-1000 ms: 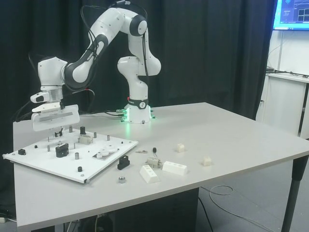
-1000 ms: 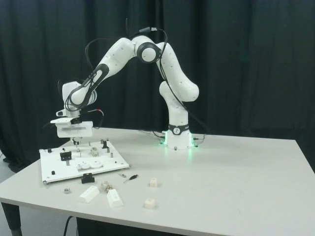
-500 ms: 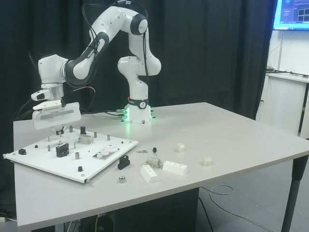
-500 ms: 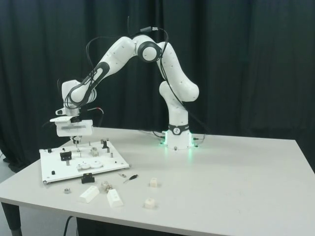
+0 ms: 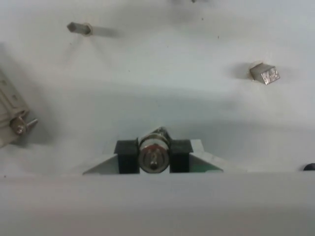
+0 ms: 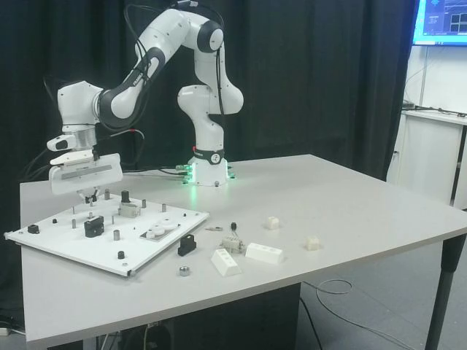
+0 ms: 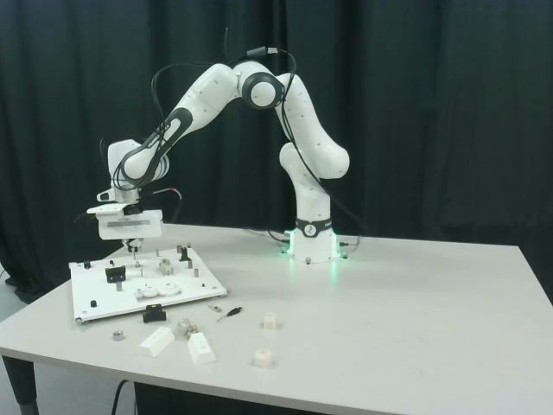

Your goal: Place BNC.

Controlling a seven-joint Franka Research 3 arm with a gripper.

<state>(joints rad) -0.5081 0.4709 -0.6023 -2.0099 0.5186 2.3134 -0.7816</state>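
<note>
Your gripper (image 5: pixel 153 160) pinches the BNC connector (image 5: pixel 153 153) between its black pads, hanging above the white assembly board (image 6: pixel 182 219). Keep the connector upright, centre it over its mating post, which I can't identify, then lower straight without twisting.

In the wrist view you see only the tips of the pincer (image 5: pixel 153 156); a pale blurred band covers everything below them. A ribbed grey block with a small metal screw (image 5: pixel 14 118) is cut off at that picture's edge, as is a small black thing (image 5: pixel 309 167) at the opposite edge. In both room views the pincer's white flat housing (image 6: pixel 84 175) hides its fingers. The small parts on the white flat board (image 7: pixel 95 301) are too small for you to identify.
</note>
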